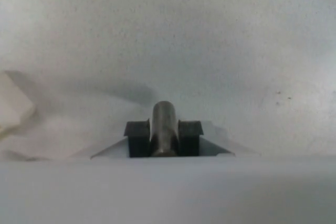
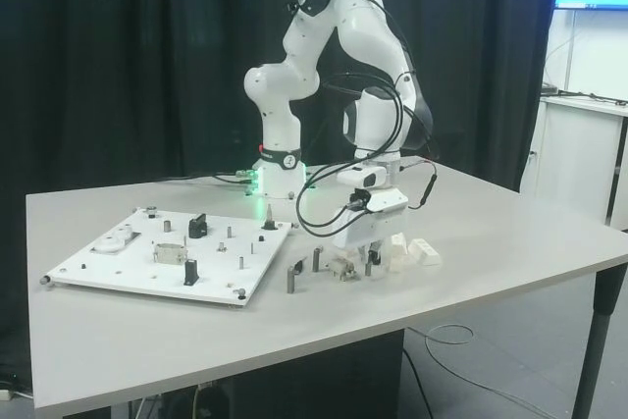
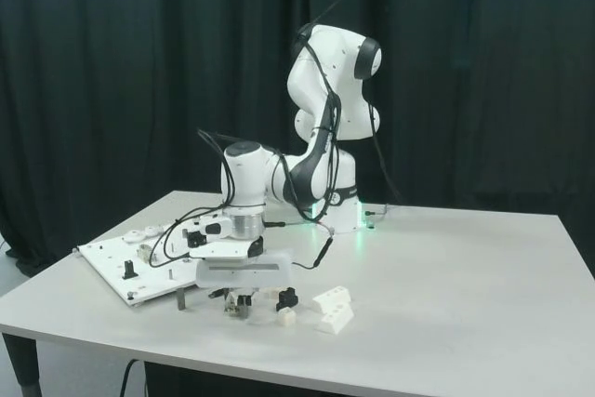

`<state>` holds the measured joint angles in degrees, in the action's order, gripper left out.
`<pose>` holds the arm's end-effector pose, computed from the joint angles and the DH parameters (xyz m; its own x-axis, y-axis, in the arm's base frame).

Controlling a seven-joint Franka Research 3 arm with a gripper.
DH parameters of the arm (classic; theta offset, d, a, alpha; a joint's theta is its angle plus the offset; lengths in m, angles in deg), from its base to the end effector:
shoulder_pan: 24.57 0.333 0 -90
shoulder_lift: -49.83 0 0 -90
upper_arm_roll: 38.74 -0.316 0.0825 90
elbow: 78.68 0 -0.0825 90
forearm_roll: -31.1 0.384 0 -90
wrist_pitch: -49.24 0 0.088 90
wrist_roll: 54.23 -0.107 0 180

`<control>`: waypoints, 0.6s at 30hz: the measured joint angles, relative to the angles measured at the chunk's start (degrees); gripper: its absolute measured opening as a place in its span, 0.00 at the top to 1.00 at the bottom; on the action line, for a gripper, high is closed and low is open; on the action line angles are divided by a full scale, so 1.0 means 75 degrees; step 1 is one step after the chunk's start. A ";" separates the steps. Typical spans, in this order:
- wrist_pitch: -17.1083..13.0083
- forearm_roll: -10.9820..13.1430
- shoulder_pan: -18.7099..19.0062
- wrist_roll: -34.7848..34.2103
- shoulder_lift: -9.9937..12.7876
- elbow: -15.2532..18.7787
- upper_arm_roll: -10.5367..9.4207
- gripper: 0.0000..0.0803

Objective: Place round peg 3.

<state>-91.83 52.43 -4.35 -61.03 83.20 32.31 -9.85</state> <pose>0.6189 -0.0815 0.2168 0.8846 -0.4639 0.0475 -0.4652 -0.8849 0.0212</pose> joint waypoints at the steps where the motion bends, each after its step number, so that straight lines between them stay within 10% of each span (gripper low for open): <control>1: -0.0022 -0.0008 -0.0014 0.0000 0.0015 0.0000 -0.0019 0.86; 18: -0.0185 -0.0076 -0.0271 0.0000 0.0087 0.0001 -0.0319 0.86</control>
<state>-93.22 51.86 -6.39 -61.03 83.85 32.32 -12.25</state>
